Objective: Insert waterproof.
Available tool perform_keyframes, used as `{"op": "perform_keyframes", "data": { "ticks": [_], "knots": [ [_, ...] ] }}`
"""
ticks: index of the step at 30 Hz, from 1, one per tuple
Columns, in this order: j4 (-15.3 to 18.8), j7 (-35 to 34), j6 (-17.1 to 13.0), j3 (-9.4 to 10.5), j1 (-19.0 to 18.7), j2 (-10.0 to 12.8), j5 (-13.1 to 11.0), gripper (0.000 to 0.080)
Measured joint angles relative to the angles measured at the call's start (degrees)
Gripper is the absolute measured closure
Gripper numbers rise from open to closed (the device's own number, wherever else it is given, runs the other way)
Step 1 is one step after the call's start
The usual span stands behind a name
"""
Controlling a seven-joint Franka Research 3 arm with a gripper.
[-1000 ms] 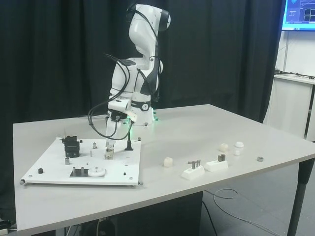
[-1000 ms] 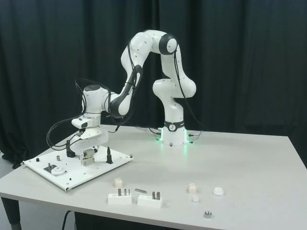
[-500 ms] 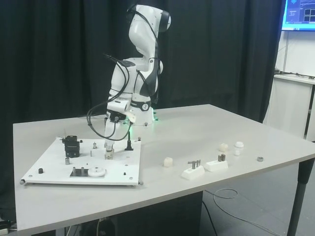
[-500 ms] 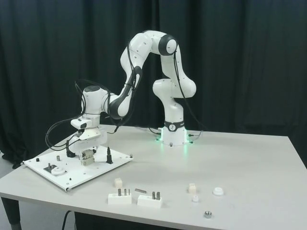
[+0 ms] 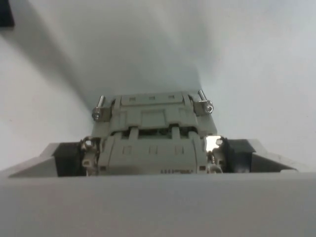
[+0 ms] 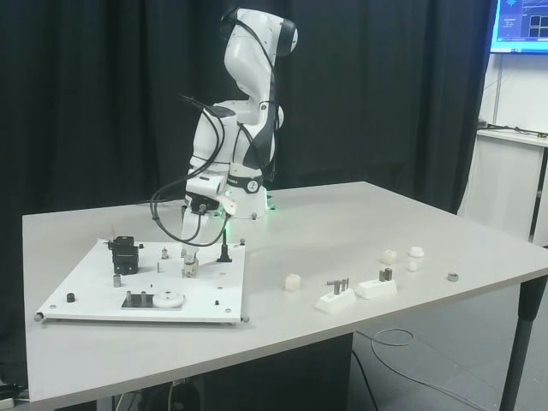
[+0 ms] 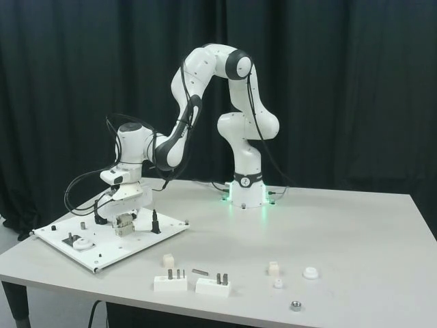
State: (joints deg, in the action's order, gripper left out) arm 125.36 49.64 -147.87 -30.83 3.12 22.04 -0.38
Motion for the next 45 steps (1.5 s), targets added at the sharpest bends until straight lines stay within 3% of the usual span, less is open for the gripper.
{"op": "perform_keyframes", "data": {
  "ticks": [25,45],
  "knots": [
    [-4.1,1.0,6.1,0.17,0.0,2.3,-0.1,0.019],
    [-4.4,1.7,6.6,0.17,0.1,2.5,-0.5,0.019]
  ]
}}
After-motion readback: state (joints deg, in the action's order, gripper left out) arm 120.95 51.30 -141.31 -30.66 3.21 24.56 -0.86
